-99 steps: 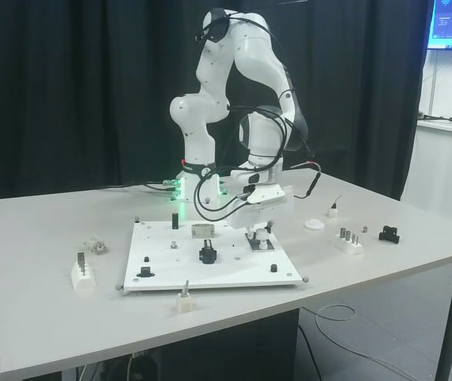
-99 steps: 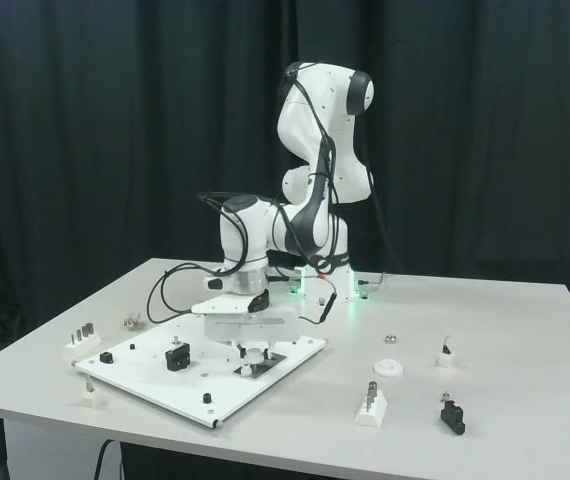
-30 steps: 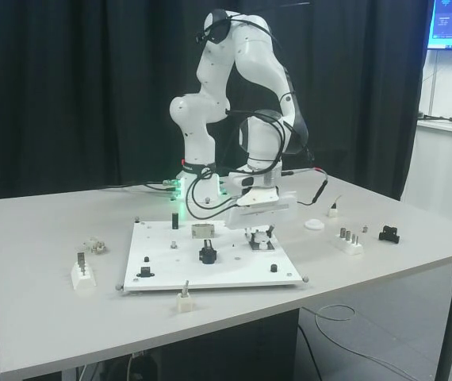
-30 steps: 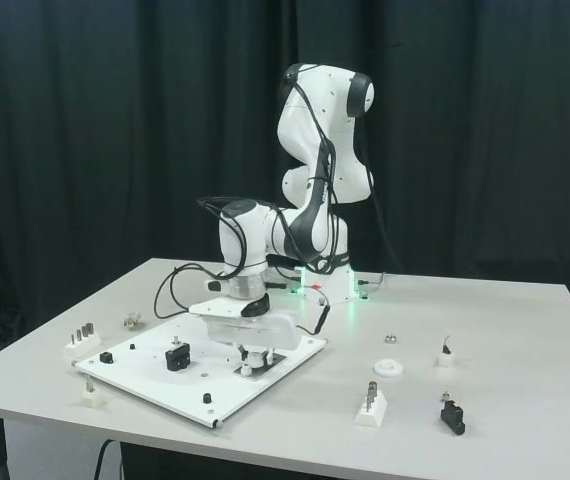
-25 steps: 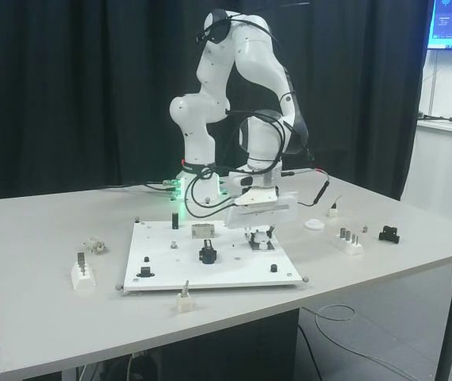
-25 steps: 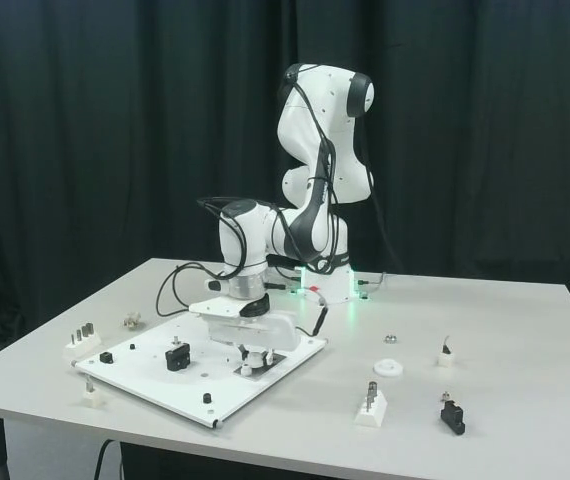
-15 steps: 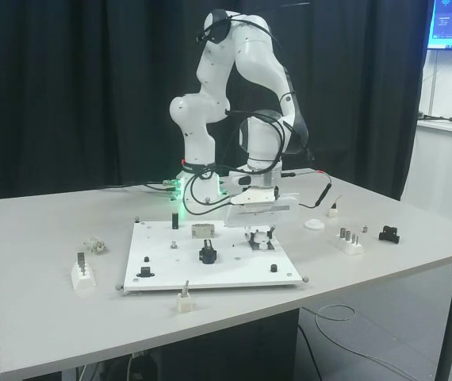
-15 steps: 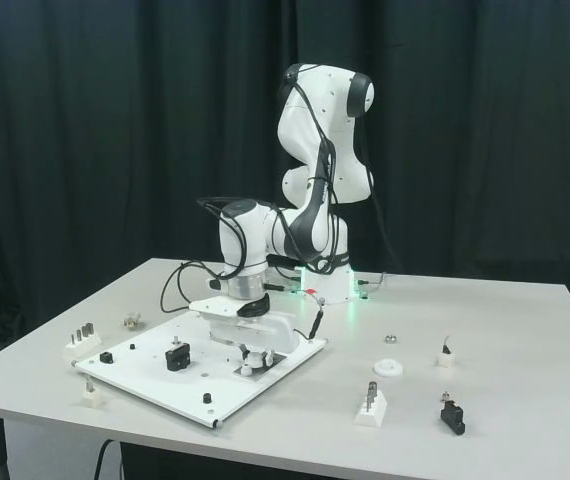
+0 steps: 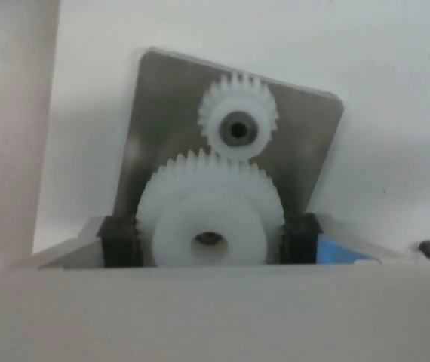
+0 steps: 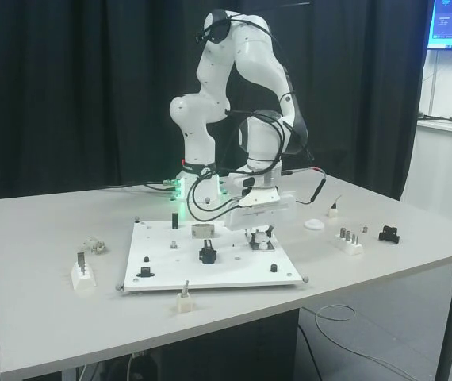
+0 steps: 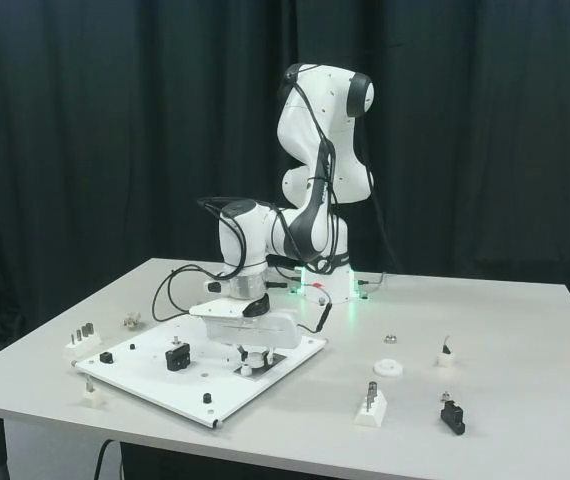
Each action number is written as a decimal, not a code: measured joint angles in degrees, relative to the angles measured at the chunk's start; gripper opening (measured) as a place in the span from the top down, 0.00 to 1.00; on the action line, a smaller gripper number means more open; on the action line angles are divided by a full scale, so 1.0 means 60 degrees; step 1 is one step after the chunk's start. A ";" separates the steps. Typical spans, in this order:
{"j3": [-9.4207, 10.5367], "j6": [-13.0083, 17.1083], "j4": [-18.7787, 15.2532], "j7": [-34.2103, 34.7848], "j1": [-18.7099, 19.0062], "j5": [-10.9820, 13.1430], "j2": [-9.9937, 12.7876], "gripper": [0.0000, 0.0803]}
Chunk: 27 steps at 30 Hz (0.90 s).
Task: Insert medium gear.
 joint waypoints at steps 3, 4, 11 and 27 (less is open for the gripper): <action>0.0000 0.0009 0.0000 -0.0651 0.0000 -0.0035 0.0003 0.50; 0.0000 0.0012 -0.0001 -0.0891 0.0000 -0.0044 0.0004 0.50; 0.0000 0.0044 -0.0012 -0.1762 -0.0005 -0.0048 0.0005 0.50; 0.0007 0.0043 -0.0021 -0.0962 -0.0006 0.0051 0.0003 0.50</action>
